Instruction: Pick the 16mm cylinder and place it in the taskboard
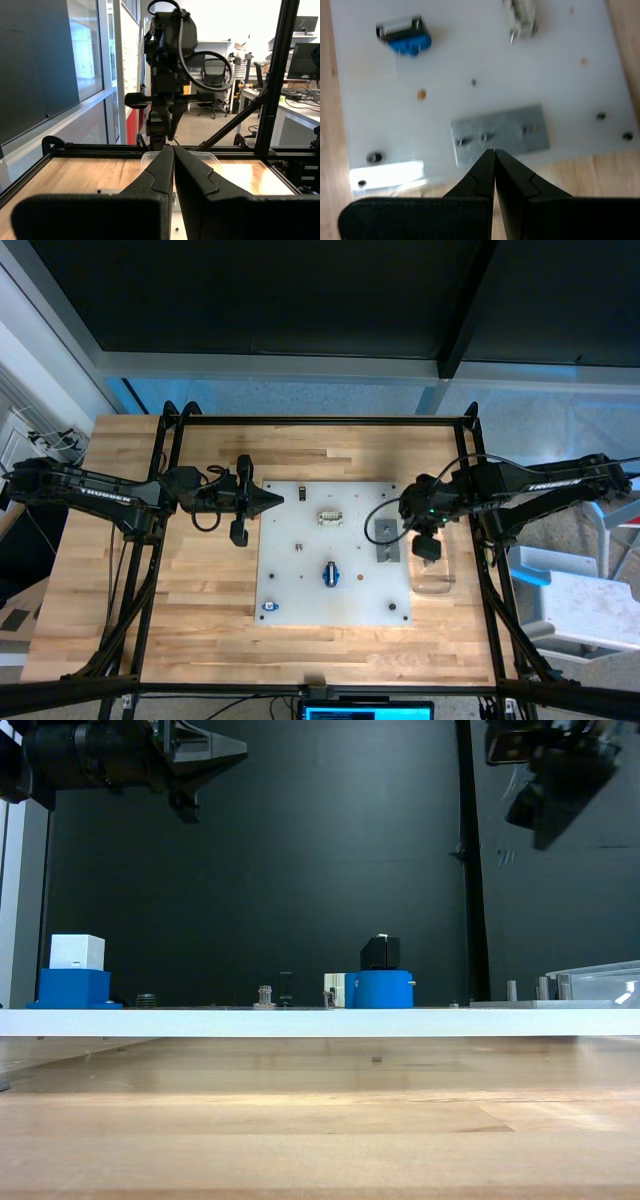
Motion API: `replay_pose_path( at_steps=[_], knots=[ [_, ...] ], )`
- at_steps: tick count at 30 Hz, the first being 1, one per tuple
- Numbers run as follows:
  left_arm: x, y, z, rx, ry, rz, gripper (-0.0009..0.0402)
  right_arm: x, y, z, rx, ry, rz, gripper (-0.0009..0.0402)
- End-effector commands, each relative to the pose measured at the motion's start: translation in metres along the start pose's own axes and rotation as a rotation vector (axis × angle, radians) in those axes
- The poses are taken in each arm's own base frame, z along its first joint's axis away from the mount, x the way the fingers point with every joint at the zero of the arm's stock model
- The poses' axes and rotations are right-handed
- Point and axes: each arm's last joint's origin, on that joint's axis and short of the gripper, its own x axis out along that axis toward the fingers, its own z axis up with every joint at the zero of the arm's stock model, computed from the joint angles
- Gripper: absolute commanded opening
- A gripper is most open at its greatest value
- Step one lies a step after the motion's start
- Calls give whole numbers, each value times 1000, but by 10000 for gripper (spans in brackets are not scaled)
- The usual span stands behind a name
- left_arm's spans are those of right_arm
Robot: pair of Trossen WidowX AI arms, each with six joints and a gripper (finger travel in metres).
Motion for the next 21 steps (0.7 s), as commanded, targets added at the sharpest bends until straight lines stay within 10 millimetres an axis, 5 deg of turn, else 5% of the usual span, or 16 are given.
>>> replay_pose_path(
  at_steps=[1, 21],
  knots=[
    [0, 0, 0, 0, -1, 0, 0, 0, 4, -7, -18, 56, -5, 0],
    [0, 0, 0, 0, -1, 0, 0, 2, 20, -38, -119, 246, -52, 0]
  ],
)
